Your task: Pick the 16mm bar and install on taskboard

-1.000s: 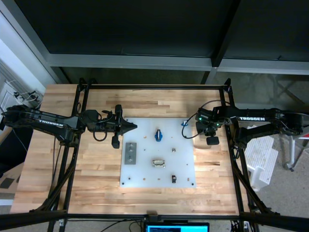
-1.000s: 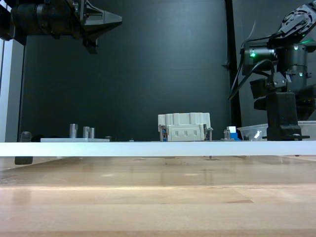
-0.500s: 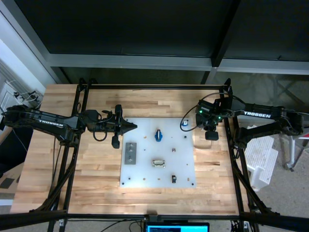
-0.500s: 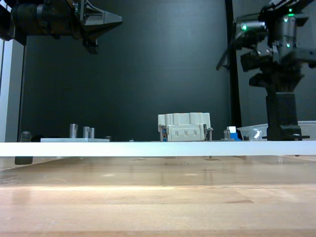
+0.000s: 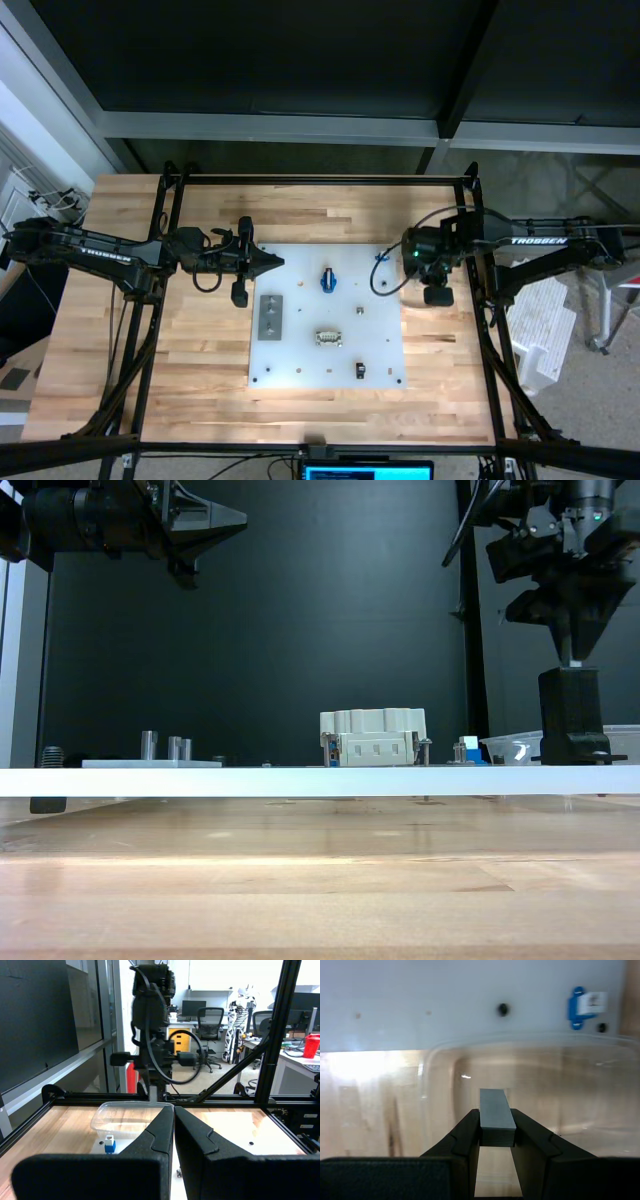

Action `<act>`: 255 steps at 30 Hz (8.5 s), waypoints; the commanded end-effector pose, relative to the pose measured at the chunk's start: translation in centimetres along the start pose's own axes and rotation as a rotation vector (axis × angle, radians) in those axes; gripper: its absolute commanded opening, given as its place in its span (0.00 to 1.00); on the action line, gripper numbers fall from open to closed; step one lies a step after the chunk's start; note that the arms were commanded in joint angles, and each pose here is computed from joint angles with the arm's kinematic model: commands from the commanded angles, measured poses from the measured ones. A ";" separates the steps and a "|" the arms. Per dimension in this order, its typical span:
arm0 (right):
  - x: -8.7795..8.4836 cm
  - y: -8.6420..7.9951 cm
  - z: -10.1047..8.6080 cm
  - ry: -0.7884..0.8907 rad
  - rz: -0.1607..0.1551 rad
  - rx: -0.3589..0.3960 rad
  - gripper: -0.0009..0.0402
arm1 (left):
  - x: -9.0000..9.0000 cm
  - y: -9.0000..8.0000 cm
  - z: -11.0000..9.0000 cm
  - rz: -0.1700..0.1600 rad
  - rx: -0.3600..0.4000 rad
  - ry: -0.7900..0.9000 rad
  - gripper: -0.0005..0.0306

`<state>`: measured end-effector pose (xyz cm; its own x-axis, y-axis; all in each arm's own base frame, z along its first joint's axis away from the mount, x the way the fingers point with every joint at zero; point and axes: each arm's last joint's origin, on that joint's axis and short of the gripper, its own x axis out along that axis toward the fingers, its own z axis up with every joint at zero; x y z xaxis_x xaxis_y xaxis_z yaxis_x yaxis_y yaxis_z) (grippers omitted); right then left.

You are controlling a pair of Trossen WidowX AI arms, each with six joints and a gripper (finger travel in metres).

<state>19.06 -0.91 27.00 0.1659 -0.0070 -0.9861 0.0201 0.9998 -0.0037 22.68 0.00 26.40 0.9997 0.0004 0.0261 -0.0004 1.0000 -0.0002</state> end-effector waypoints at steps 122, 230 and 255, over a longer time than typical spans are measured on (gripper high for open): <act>8.3 21.3 6.6 0.088 -0.009 -0.042 0.03 | 0.0 0.0 0.0 0.000 0.000 0.000 0.02; -3.7 2.8 6.6 -0.563 -0.046 -0.017 0.02 | 0.0 0.0 0.0 0.000 0.000 0.000 0.02; -3.1 -0.2 4.9 -1.198 0.005 -0.012 0.02 | 0.0 0.0 0.0 0.000 0.000 0.000 0.02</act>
<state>23.41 -1.21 30.83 0.9744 -0.0215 -0.2236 0.0197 0.9998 -0.0100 22.68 0.00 26.40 0.9997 0.0008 0.0261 -0.0008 1.0000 -0.0002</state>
